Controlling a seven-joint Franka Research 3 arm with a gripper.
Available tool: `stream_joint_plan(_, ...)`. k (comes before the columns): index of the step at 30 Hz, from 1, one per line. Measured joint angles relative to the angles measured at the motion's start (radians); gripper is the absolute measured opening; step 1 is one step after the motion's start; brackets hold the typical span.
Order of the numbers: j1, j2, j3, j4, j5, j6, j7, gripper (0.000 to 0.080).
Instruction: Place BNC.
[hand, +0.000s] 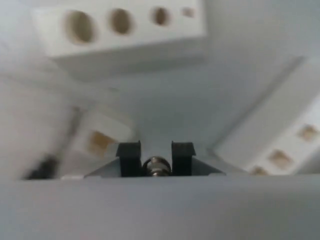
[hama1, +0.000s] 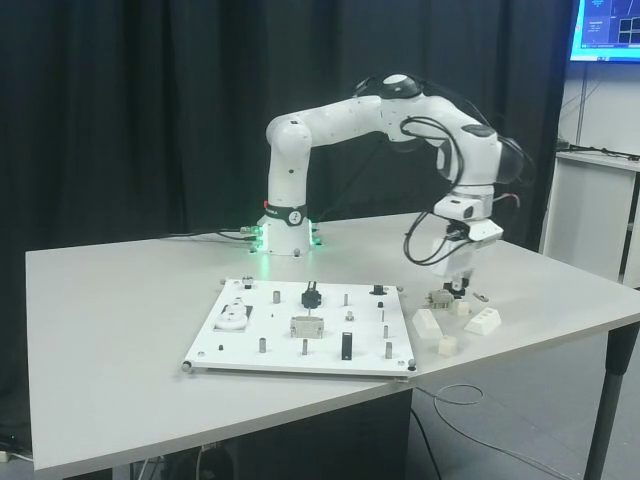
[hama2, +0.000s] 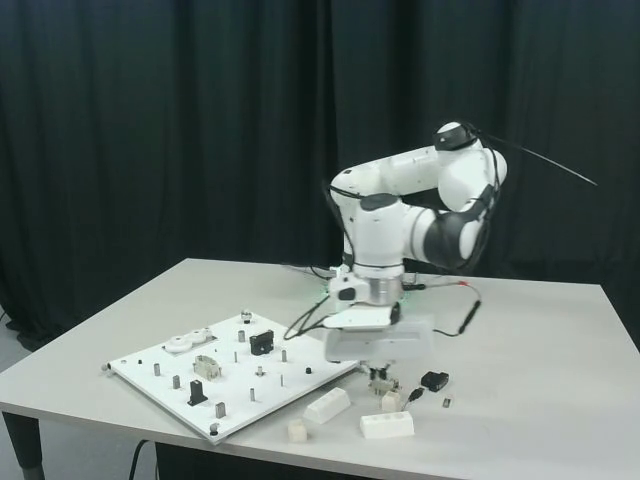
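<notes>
Fingers narrowly apart, gripping BNC connector.

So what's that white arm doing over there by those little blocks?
The arm has its gripper low over the grey table, beside the white board, among a few small white blocks. In the wrist view its black fingers are closed on a small metal connector, apparently the BNC. The connector has not reached the board yet; the gripper is off to the side of it, near the table's edge.
</notes>
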Motion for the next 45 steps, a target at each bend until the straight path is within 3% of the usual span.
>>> stream_joint_plan(13, 0.073, 0.000, 0.052, 0.064, -0.024, 0.048, 0.246, 0.0126)
stream_joint_plan(25, 0.090, -0.004, 0.110, 0.125, -0.025, 0.111, 0.394, 0.0126)
stream_joint_plan(45, 0.091, -0.004, 0.189, 0.164, -0.053, 0.187, 0.481, 0.0126)
